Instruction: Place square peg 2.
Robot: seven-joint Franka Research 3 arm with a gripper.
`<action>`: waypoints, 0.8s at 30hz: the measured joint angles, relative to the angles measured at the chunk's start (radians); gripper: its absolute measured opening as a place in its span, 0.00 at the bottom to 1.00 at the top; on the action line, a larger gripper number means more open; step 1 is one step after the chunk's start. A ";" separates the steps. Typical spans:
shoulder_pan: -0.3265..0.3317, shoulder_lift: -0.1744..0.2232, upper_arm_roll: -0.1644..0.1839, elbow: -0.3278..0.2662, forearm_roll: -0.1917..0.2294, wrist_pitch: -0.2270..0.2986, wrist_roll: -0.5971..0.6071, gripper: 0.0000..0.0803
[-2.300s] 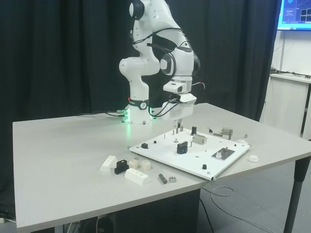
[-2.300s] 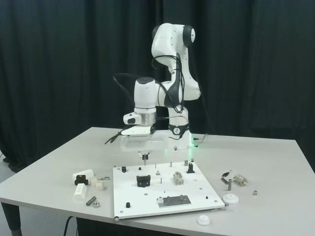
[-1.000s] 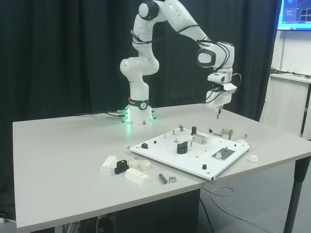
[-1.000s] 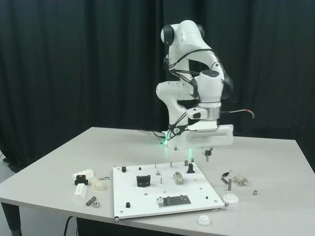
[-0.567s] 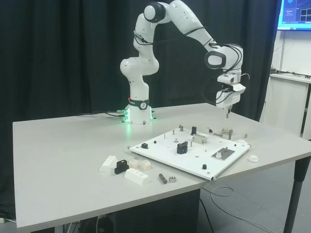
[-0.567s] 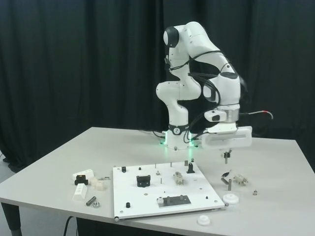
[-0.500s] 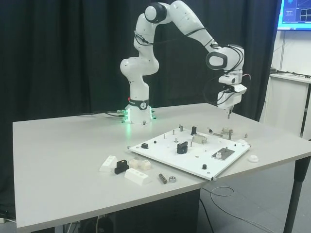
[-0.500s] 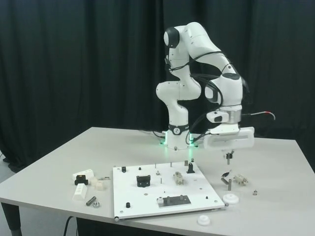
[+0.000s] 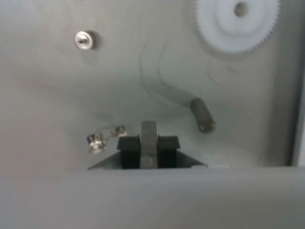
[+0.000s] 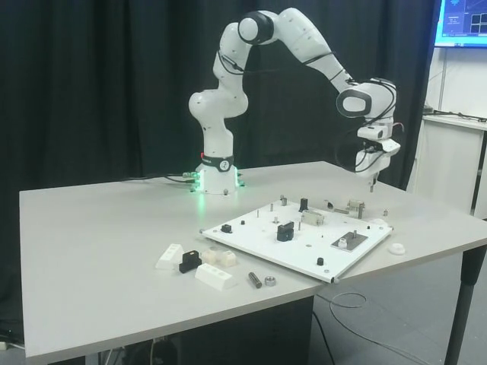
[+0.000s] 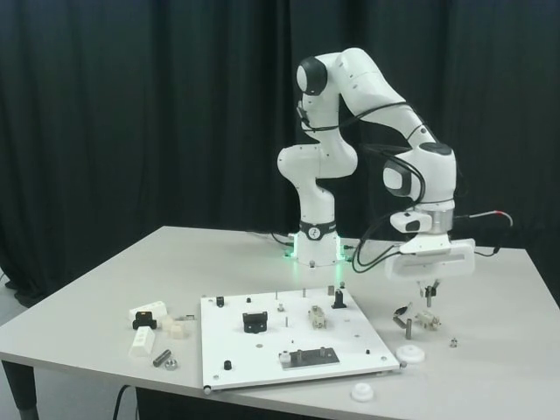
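Item: gripper (image 9: 148,149), pressed together on square peg 2 (image 9: 148,130), which stands upright between the two black pads (image 9: 128,149) with its tip showing past them. Change noted: over the last two seconds the arm has swung from the far side of the white board (image 11: 262,352) out past its edge, and the gripper now hangs low over bare grey table (image 10: 91,228), well clear of the board (so the peg has left the board, and set-down looks near). Beneath the gripper, loose on the table: a dark round pin (image 9: 202,114) just beside the peg's line, a small metal clip (image 9: 97,140) near, a white gear (image 9: 237,21) and a screw (image 9: 84,39) farther off. Holders: no bin or tray seen; the board alone carries parts, namely a black block (image 11: 255,322), a grey plate fixture (image 11: 307,356) and several short pins.
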 joint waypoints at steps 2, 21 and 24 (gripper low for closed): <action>0.009 0.015 -0.004 0.012 -0.004 -0.001 0.002 0.09; 0.116 0.103 -0.084 0.076 -0.008 -0.010 0.029 0.09; 0.135 0.116 -0.100 0.087 -0.008 -0.010 0.036 0.09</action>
